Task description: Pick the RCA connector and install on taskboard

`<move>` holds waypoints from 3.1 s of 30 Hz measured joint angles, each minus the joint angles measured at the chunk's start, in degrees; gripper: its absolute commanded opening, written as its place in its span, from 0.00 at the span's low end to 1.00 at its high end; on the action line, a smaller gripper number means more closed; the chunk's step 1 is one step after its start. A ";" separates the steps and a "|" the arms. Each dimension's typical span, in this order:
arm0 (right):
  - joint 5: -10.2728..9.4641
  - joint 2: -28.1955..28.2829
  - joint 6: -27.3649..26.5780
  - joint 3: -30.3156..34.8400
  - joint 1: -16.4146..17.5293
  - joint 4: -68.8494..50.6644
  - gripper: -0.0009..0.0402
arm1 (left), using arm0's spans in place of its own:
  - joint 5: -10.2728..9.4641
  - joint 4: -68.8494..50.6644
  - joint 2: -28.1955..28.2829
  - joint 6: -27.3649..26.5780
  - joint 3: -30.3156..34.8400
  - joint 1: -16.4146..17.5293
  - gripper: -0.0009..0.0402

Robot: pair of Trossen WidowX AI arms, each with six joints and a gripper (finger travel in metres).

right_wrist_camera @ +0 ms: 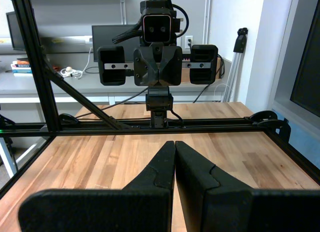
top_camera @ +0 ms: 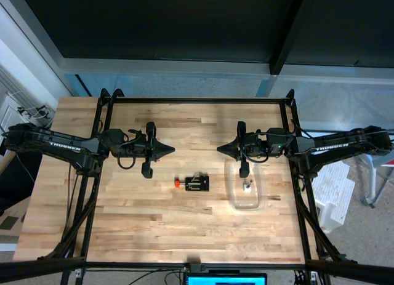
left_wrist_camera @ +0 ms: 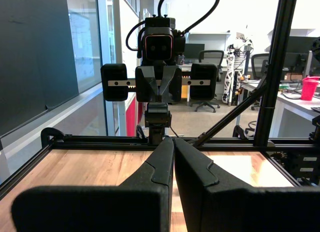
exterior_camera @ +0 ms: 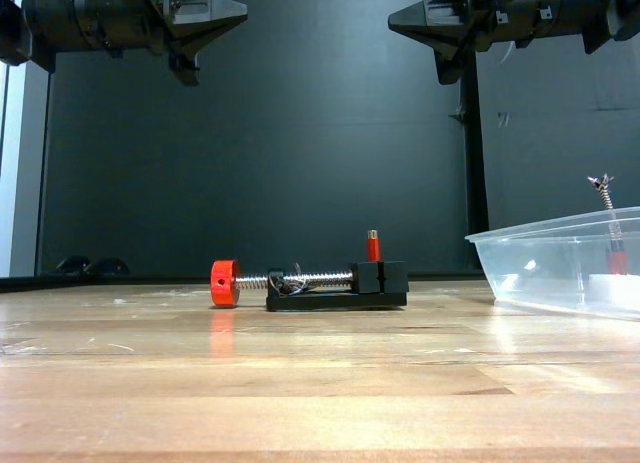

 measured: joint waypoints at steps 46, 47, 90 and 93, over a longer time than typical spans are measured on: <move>1.07 -15.50 4.17 11.85 0.76 -66.42 0.02 | 0.00 0.02 -0.02 -0.02 0.00 0.00 0.02; 1.05 -15.50 4.17 12.52 0.83 -68.30 0.02 | 0.00 0.00 -0.02 0.00 0.00 0.00 0.02; 1.70 -6.34 14.93 10.99 14.97 -81.79 0.33 | 0.02 0.02 -0.02 -0.02 0.00 0.00 0.02; 2.01 -5.27 15.56 9.84 15.54 -79.47 0.35 | 0.02 0.02 -0.02 0.00 0.00 0.00 0.02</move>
